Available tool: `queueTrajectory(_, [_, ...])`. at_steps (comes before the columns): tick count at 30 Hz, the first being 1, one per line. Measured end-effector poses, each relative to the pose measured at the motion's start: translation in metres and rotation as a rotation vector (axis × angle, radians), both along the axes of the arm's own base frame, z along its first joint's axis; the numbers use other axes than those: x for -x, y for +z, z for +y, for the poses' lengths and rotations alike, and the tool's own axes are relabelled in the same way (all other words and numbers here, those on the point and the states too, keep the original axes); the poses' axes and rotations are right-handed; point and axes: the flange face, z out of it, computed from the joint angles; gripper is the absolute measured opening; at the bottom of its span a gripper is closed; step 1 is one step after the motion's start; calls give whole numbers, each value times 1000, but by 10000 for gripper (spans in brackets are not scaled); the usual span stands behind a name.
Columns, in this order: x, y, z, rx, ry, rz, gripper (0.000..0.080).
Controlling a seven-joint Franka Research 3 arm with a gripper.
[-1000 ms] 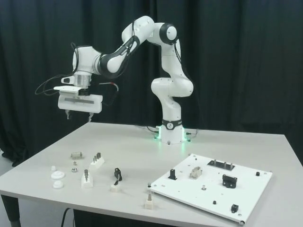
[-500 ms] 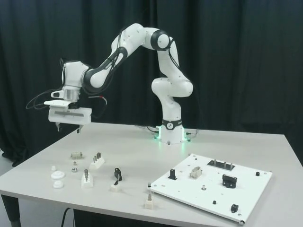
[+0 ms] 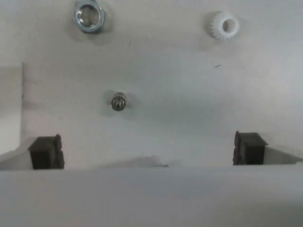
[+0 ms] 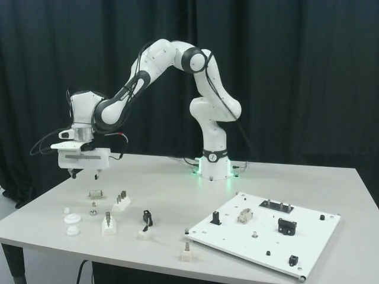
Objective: Pick BNC.
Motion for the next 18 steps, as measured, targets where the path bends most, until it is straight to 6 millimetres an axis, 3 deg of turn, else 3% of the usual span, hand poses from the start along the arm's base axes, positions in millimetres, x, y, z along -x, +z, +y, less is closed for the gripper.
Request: queueTrajectory(18, [-1, -57, -4, -67, 2, 58, 800])
